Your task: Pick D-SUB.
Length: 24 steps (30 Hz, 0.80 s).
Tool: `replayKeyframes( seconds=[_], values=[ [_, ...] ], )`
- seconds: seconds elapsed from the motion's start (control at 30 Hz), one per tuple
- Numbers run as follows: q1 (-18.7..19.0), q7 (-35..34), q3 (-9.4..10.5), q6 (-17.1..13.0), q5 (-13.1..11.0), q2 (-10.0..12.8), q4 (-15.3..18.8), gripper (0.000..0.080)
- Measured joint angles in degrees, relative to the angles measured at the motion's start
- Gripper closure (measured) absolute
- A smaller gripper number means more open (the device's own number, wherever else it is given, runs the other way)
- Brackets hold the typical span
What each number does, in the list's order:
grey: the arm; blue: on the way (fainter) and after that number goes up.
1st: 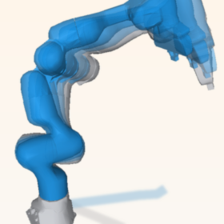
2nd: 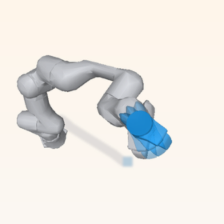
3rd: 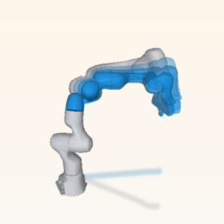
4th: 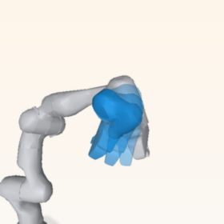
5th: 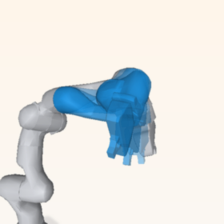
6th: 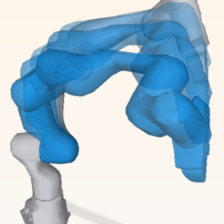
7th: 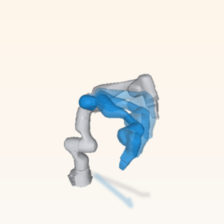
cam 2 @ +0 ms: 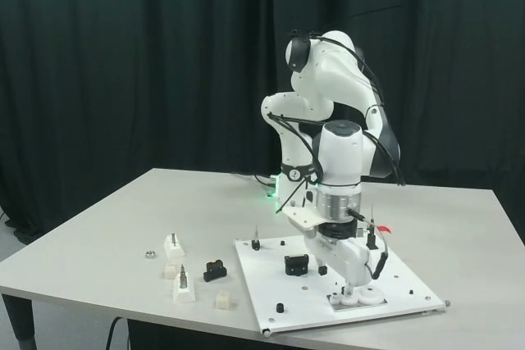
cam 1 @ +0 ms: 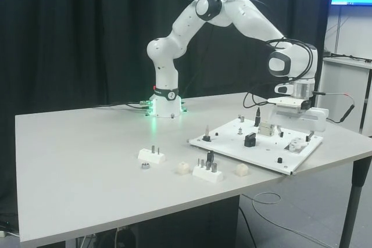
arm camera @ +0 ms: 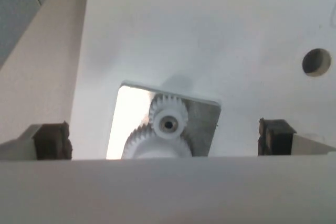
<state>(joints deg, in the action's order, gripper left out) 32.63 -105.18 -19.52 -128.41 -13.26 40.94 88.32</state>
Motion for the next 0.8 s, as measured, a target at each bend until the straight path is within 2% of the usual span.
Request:
replayKeyframes(
  seconds=[0.63, 0.8],
  values=[
    [-0.01, -0.45, -1.17, 0.52, 0.59, -0.06, -0.12, 0.0003],
    [-0.10, -0.26, -1.29, 0.40, 1.84, -0.02, -0.13, 0.0003]
  ],
)
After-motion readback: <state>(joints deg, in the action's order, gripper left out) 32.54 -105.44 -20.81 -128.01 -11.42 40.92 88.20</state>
